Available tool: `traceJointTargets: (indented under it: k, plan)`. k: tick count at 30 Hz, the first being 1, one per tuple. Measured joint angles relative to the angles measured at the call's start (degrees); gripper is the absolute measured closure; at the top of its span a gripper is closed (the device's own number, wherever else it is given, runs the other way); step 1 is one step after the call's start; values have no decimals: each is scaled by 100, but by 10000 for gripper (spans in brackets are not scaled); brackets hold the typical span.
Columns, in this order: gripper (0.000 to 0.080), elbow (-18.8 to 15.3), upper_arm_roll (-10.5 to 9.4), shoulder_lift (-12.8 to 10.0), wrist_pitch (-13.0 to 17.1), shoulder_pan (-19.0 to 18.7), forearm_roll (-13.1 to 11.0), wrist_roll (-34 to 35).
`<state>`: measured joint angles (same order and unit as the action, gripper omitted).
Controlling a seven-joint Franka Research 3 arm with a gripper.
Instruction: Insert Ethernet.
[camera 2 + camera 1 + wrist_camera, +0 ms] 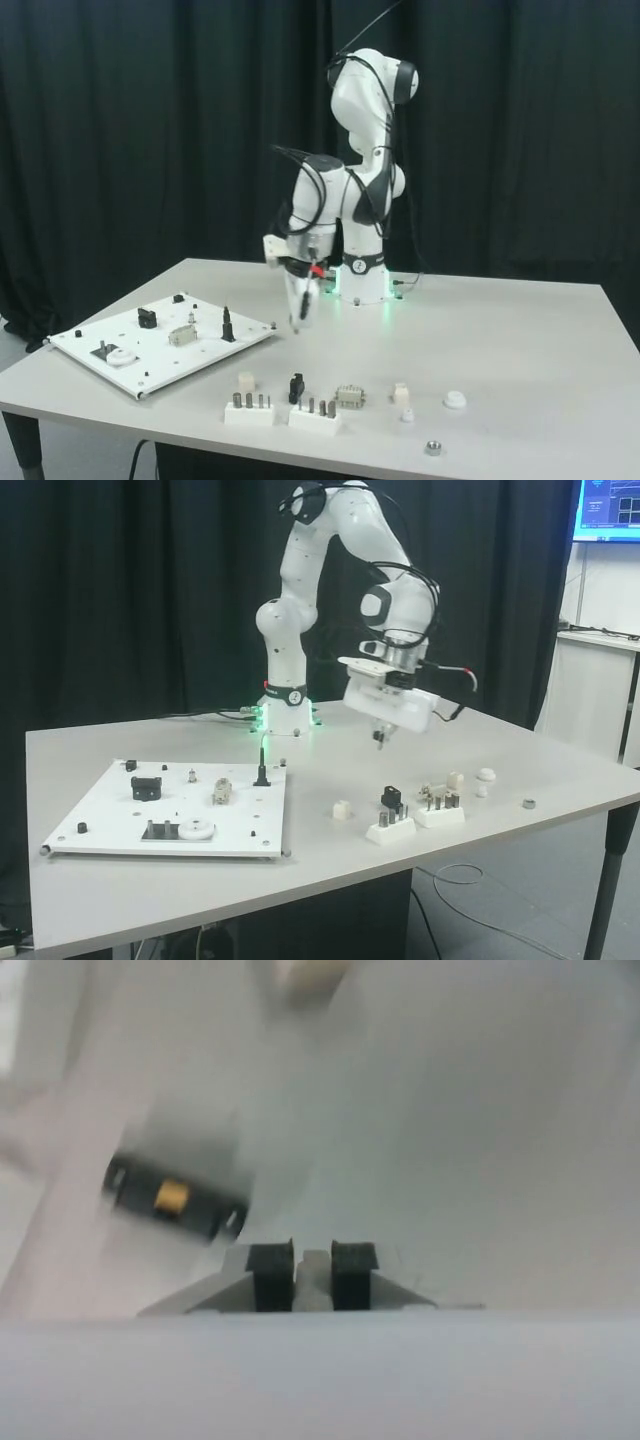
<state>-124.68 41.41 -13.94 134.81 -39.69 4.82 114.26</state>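
The white Franka arm's two-fingered gripper [379, 742] hangs in the air above the bare grey table [500, 745], between the flat white assembly board [120, 825] on the left and the small part holders near the front edge. In the wrist view its black fingertips [270, 1272] stand close together with only a narrow gap; whether anything sits between them cannot be told. The black Ethernet plug [391, 800] stands upright in a white rectangular holder block [390, 830], below and in front of the gripper and well apart from it. A second white holder block [440, 814] with grey pins sits just to its right.
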Motion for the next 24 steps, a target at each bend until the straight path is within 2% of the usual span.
traceJointTargets:
  k: [7, 14, 24]
  plan:
    - [728, -83, -114, 195, -16, 530, 411, -294]
    - [728, -142, -242, 326, -14, 1141, 691, -781]
    - [728, -148, -318, 436, -14, 1925, 755, -1698]
